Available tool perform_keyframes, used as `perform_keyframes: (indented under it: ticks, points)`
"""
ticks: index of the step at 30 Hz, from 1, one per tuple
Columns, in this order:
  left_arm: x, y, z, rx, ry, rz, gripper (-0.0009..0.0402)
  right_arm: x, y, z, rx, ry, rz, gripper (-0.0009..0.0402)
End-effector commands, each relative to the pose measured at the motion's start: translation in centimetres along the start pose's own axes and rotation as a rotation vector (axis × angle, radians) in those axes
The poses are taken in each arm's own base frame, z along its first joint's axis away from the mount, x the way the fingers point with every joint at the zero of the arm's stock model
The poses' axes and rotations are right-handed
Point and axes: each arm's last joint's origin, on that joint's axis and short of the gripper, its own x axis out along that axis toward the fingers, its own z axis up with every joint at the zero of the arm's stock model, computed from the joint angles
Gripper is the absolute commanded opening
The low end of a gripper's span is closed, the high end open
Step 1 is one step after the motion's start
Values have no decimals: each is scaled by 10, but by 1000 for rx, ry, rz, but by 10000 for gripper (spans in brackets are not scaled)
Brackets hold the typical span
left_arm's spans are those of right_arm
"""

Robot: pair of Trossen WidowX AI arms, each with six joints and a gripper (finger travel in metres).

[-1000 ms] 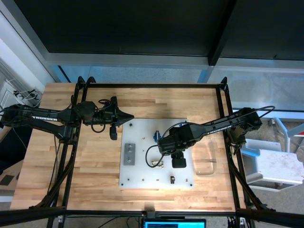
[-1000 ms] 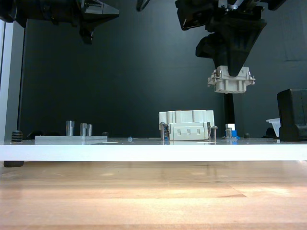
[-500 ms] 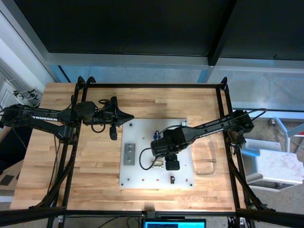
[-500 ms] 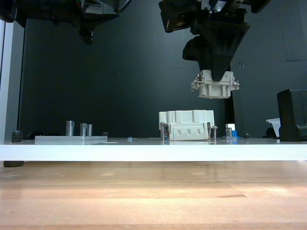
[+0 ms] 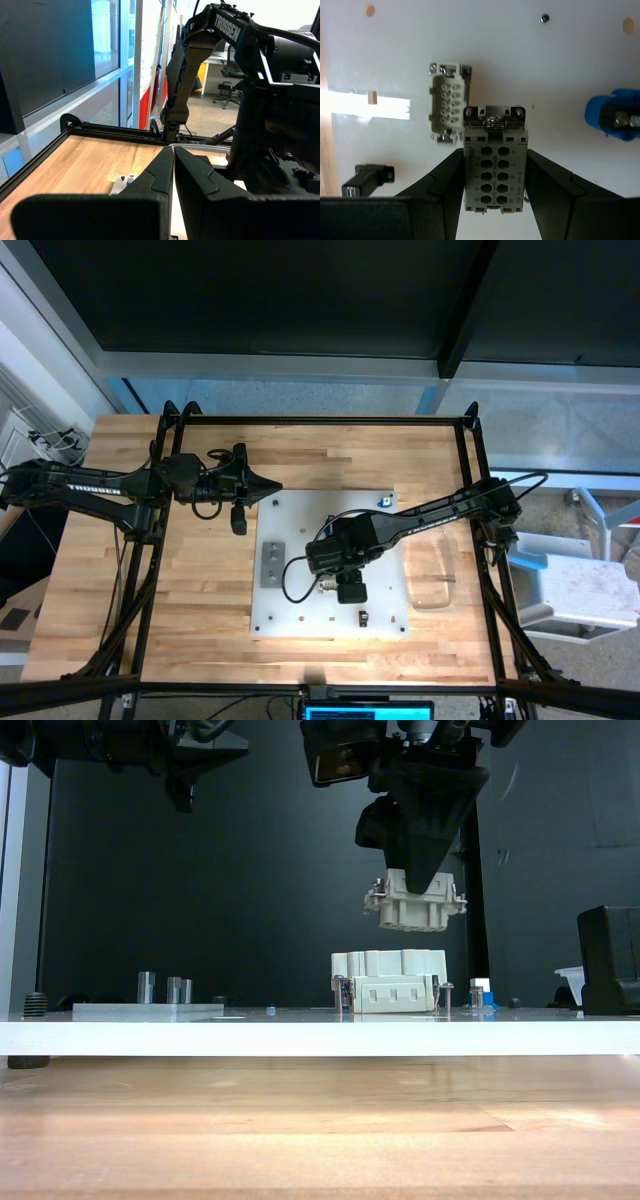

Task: Pick the HAN10E connector and install in the HAN10E hub

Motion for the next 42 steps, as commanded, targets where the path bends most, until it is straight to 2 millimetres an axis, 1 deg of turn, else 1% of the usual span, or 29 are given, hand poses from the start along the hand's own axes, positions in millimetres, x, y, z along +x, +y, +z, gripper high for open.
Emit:
perform_keyframes:
  ticks: [1,7,12,17,24,29,33,42]
  points:
    - [0,0,0,0,0,0,1,2,2,4,-2,-4,4,125]
    - [0,0,0,0,0,0,1,0,5,6,-7,-28,10,133]
    - [0,0,0,0,0,0,1,9,8,9,16,-23,15,151]
    - [0,0,0,0,-1,0,0,15,11,14,16,-24,15,187]
    - [0,0,0,0,-1,0,1,15,13,19,17,-33,17,251]
    - [0,0,0,0,0,0,1,23,14,22,20,-23,15,285]
    - [0,0,0,0,-2,0,0,24,14,24,19,-26,16,296]
    - [0,0,0,0,-1,0,1,18,15,24,26,-37,19,297]
